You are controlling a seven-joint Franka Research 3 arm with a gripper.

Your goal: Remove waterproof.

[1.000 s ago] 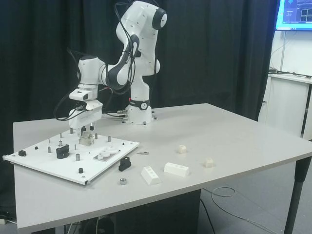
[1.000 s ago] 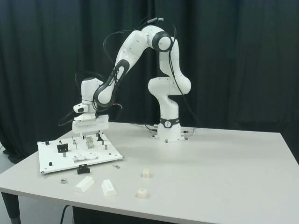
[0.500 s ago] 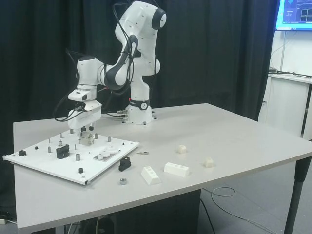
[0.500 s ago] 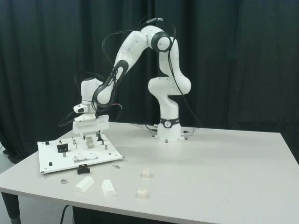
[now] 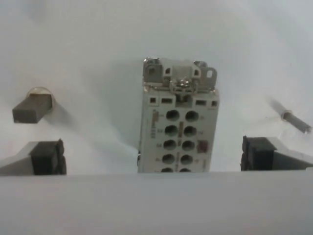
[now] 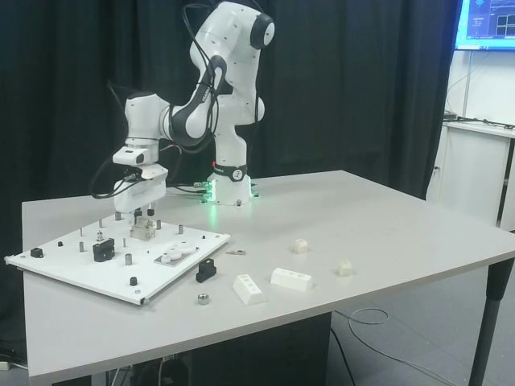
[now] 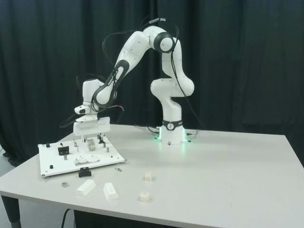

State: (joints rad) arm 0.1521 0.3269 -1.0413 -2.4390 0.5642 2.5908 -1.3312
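The waterproof connector (image 5: 178, 122) is a grey-white block with two rows of round sockets and a metal clamp at one end. It stands on the white board (image 6: 72, 269), where it also shows as a small block (image 6: 145, 230) (image 7: 90, 144). My gripper (image 5: 152, 154) hangs straight above it (image 6: 143, 214) (image 7: 90, 137), open. One black fingertip (image 5: 46, 156) is on each side of the connector, well apart from it. Nothing is held.
The board carries several upright pegs, a black part (image 6: 103, 252) and white round pieces (image 6: 175, 255). On the table beside it lie a black block (image 6: 206, 269), a nut (image 6: 203, 299), two white blocks (image 6: 249, 289) (image 6: 291, 278) and two small cubes (image 6: 300, 246) (image 6: 345, 268).
The wrist has risen slightly and shifted a little away from the arm's base over the connector. A green light now glows at the arm's base.
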